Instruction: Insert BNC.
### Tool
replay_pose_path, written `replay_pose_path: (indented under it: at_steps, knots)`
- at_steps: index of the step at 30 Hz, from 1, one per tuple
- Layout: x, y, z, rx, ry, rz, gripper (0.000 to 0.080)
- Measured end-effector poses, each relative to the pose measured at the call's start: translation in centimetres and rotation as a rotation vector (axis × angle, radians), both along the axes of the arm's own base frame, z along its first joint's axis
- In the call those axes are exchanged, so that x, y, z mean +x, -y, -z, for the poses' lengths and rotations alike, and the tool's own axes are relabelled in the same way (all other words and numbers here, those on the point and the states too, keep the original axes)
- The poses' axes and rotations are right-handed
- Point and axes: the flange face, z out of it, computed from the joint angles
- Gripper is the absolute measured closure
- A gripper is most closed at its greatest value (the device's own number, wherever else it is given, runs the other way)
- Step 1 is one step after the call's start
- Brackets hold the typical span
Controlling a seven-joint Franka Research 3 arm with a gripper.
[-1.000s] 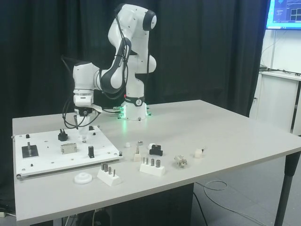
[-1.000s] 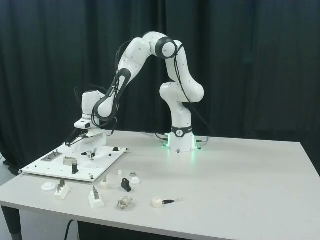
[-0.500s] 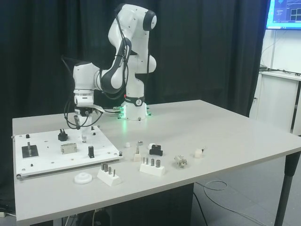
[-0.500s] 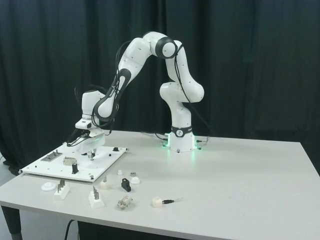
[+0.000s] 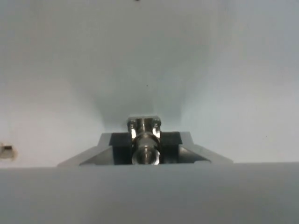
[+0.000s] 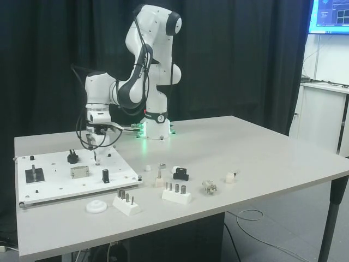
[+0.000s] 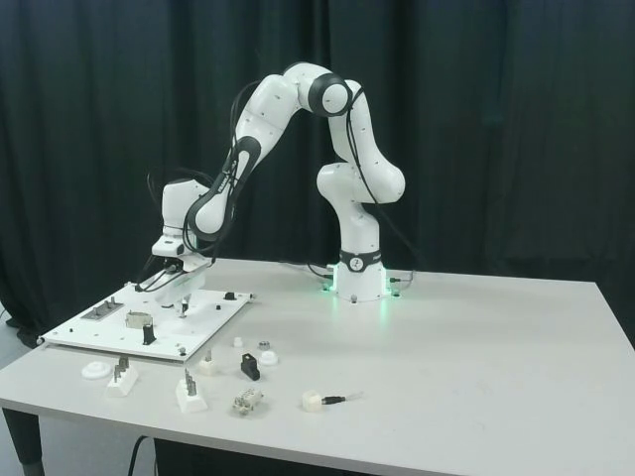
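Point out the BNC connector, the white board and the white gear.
BNC connector (image 5: pixel 146 148), wrist view, its metal barrel.
White board (image 6: pixel 52 183), first room view, bare front area.
White gear (image 6: pixel 96 206), first room view, its top face.

the metal bnc connector (image 5: pixel 145 147) stands upright on the white board (image 6: pixel 54 183), seated in its socket.
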Motion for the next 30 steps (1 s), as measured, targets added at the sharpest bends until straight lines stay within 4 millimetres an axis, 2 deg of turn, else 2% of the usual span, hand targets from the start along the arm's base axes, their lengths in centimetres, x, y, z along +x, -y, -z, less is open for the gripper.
replay_pose_path:
  at_steps: [16, 30]
  knots:
    - [0.04, -0.02, 0.05, -0.006, -0.003, -0.058, 0.0682]
    - [-0.07, 0.02, 0.03, -0.001, 0.003, 0.007, 0.0682]
